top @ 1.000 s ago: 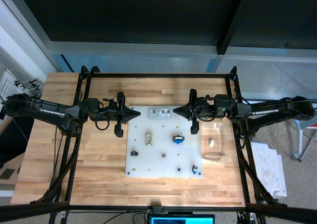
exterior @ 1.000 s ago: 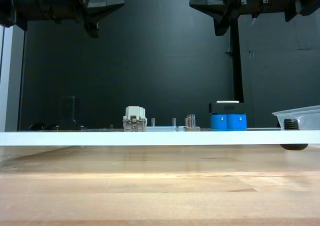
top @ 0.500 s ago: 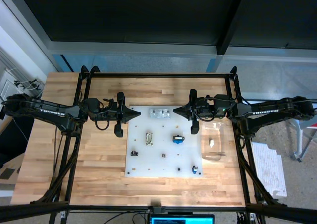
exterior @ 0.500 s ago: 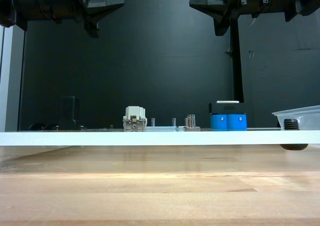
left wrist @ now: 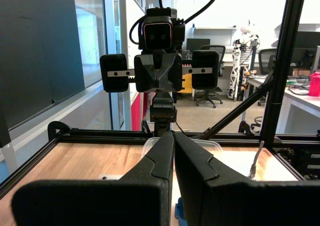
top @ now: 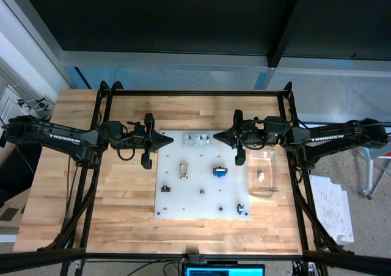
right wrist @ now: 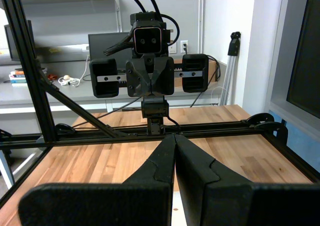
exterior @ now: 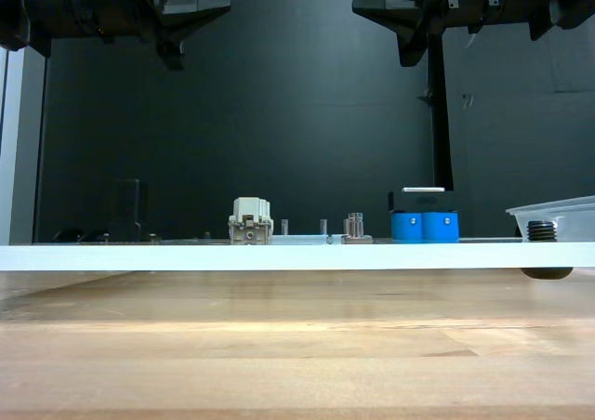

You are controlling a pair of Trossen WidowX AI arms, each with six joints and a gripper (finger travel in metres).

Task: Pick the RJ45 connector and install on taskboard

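Note:
My left gripper (top: 170, 140) hangs parked high over the white board's (top: 174, 204) far left edge. Its fingers are pressed together with nothing between them in the left wrist view (left wrist: 173, 135). My right gripper (top: 216, 135) is parked opposite, over the board's far right, also shut and empty (right wrist: 175, 136). The clear tray (top: 269, 193) to the right of the board holds a pale white block (top: 261, 176) with nothing dark on it. The small blue jack (top: 242, 210) sits at the board's near right corner. I cannot tell whether the connector is in it, and no grey cable shows.
On the board stand a beige socket (top: 183, 170), a blue part (top: 220, 171) and a metal fitting (top: 198, 140) at the far edge. Black frame rails (top: 195, 93) surround the wooden table. A screen (top: 223, 270) sits below the near edge.

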